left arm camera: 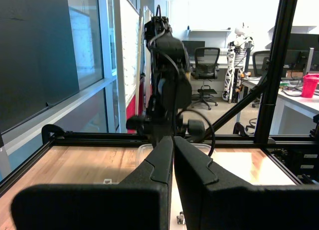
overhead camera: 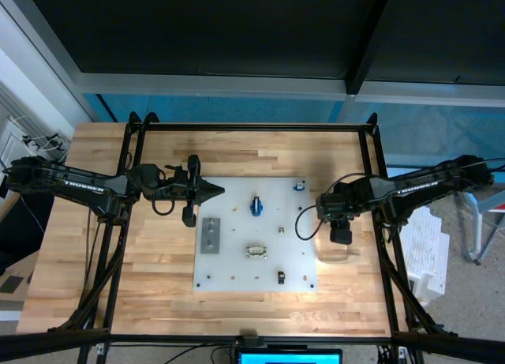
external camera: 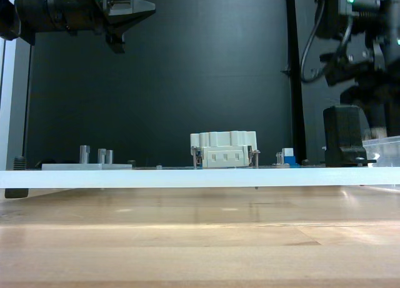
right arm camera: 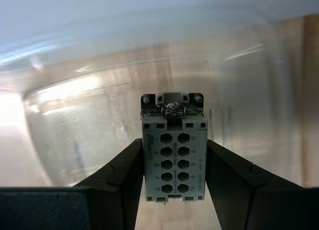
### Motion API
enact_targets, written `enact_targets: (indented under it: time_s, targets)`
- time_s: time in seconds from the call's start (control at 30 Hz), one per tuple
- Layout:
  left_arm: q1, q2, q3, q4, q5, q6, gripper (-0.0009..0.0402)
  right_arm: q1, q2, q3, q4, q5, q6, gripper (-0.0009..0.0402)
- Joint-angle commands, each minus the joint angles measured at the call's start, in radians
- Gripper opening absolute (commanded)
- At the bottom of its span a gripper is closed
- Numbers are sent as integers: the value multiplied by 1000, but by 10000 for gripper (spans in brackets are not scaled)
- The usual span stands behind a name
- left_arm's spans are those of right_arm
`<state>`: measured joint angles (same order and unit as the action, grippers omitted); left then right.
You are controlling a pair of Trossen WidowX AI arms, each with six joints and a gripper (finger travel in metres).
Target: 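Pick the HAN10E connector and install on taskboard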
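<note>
Where the connector is: clamped between the fingers of the right gripper, with its numbered ten-hole face toward the wrist camera and a metal screw tab at its far end.
Right gripper: centre right of the high view, over the tray; its fingers are parted only by the connector's width and press on its two long sides.
Tray: clear plastic, on the table just beside the board's right edge (its curved wall fills the right wrist view behind the connector).
Connector and tray floor: cannot tell whether they touch.
Left gripper: left of centre in the high view, over the board's upper left corner; its fingers are closed against each other with nothing between them. In the low view it sits at the upper left, well above the board.
Board: white, flat, centre of the high view.
On the board: a beige base below centre, a grey block at its left, and a blue fitting above centre.
Connector and beige base: well apart.
</note>
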<state>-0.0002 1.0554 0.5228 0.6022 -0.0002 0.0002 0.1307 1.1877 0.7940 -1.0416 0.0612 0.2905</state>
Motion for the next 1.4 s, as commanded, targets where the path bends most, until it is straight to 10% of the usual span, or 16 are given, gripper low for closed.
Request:
enact_targets:
  time_s: [0.03,0.7,1.4]
  targets:
    - [0,0,0,0,0,0,1,0,-3,71,-90,-2,0,9]
    - [0,0,0,0,0,0,1,8,25,206,-180,-11,25,9]
    - [0,0,0,0,0,0,1,134,401,568,-160,-11,96,9]
